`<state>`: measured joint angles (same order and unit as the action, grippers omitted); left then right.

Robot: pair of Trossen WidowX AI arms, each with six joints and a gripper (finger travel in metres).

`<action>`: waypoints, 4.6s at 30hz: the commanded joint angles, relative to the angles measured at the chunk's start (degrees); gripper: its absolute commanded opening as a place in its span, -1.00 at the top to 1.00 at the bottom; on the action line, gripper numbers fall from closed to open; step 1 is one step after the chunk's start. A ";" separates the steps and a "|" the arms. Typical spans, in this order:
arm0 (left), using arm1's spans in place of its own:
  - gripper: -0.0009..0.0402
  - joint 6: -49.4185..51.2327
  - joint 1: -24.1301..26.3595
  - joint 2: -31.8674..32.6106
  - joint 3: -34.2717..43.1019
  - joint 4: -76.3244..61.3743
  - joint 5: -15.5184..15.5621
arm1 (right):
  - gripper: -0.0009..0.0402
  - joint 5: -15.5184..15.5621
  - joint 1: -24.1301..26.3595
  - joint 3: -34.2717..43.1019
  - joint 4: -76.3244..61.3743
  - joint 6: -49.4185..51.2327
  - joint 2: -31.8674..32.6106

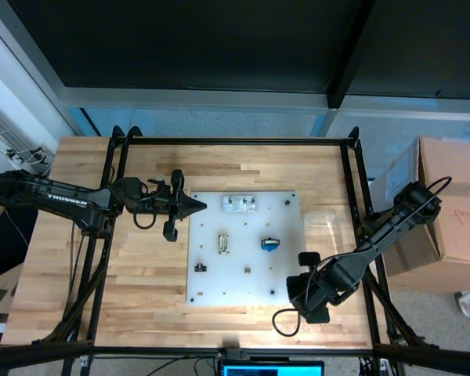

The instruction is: Remove the RJ45 connector from the taskboard and place in the container

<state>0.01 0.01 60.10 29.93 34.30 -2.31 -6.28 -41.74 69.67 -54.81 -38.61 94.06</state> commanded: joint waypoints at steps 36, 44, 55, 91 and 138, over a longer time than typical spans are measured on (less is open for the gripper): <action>0.96 0.00 -0.02 0.02 0.02 0.02 -0.02 | 0.08 -4.81 -0.63 -5.64 6.45 -0.98 -3.91; 0.96 0.00 -0.02 0.02 0.02 0.02 -0.02 | 0.08 -4.68 -0.68 -9.05 11.67 -1.01 -3.91; 0.96 0.00 0.00 0.02 0.02 0.02 -0.02 | 0.10 -4.76 -0.90 -10.19 12.13 -0.98 -3.93; 0.96 0.00 0.00 0.02 0.02 0.02 -0.02 | 0.96 -4.68 -0.83 -9.27 11.37 -0.96 -5.29; 0.96 0.00 -0.02 0.02 0.02 0.02 -0.02 | 0.10 -2.14 13.97 -27.52 -7.26 -1.44 -34.93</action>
<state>0.01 0.01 60.12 29.95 34.33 -2.31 -8.34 -27.79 42.13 -61.89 -40.03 59.22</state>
